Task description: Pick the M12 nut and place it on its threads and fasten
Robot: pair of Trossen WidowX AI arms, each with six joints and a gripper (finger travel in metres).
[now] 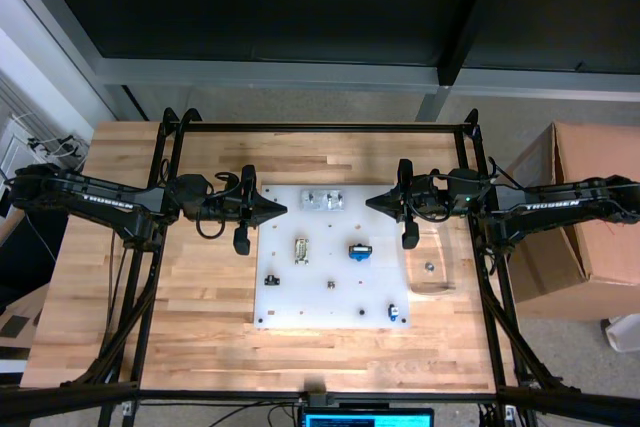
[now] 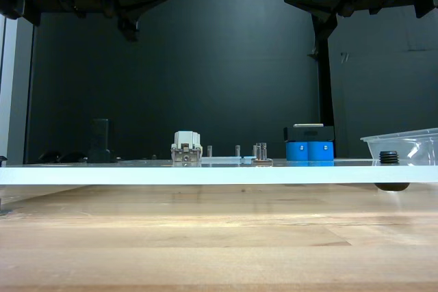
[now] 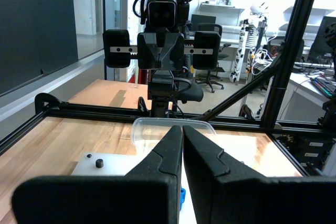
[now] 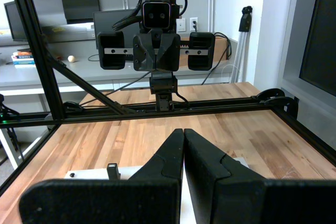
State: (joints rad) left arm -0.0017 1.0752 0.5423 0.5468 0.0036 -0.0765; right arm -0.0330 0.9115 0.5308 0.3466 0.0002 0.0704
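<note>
The small silver nut [image 1: 428, 267] lies loose inside the clear plastic tray [image 1: 430, 293], which sits on the light wooden table [image 1: 150, 347] just beside the right edge of the flat white board [image 1: 300, 297]. From above the nut looks like a little round dot. It is too small to tell which way its hole points, and no side looks longer than another.

The short black ribbed stud [image 2: 390, 158] stands straight up near the board's near right edge. Its ribs are bare.

Only the high view shows the nut. The low view shows the stud in front of the tray.

The left gripper [image 1: 283, 209] hangs high over the board's left edge and points to the right. The right gripper [image 1: 368, 203] hangs high over the board's far right part and points to the left. The two tips face each other, well apart. In each wrist view the two black fingers [image 3: 168, 150] are pressed together with nothing between them.
</note>
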